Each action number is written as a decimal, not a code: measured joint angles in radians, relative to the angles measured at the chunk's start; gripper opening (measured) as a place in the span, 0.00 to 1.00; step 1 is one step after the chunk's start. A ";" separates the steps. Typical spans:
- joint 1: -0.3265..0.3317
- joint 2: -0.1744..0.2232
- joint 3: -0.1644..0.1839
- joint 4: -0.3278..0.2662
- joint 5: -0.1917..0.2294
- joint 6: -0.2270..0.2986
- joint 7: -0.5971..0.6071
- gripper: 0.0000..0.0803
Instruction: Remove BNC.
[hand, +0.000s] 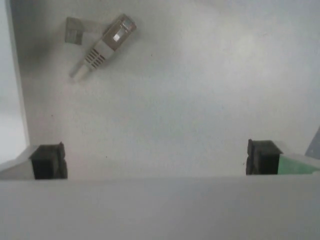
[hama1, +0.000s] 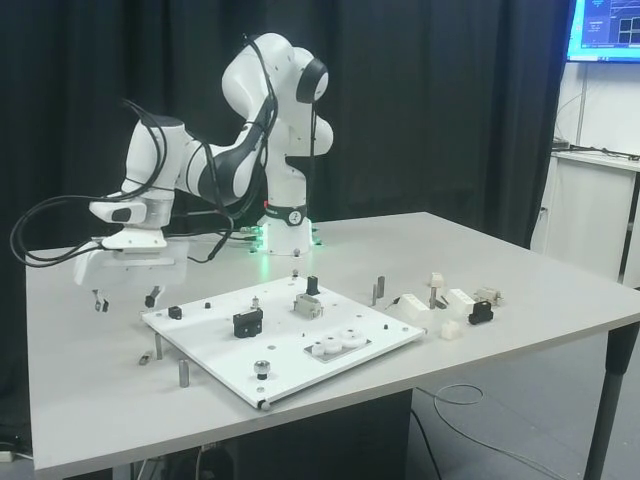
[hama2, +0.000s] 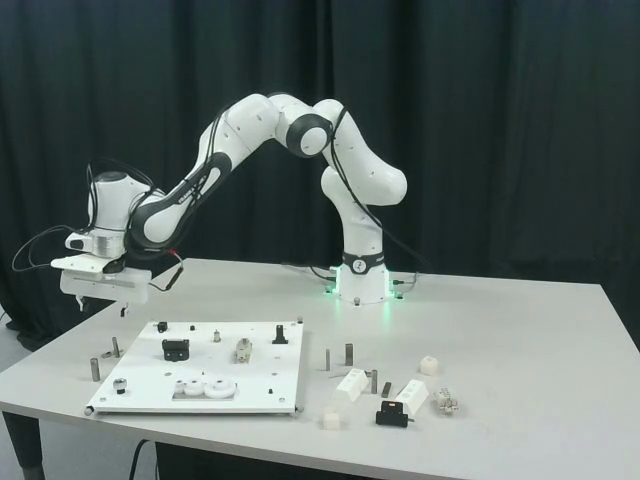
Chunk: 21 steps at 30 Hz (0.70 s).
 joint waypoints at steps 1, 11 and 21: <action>-0.002 0.000 0.000 0.003 0.000 -0.006 0.000 1.00; -0.016 -0.003 -0.003 0.037 0.002 -0.078 0.000 1.00; -0.019 -0.007 -0.006 0.057 0.023 -0.139 0.000 1.00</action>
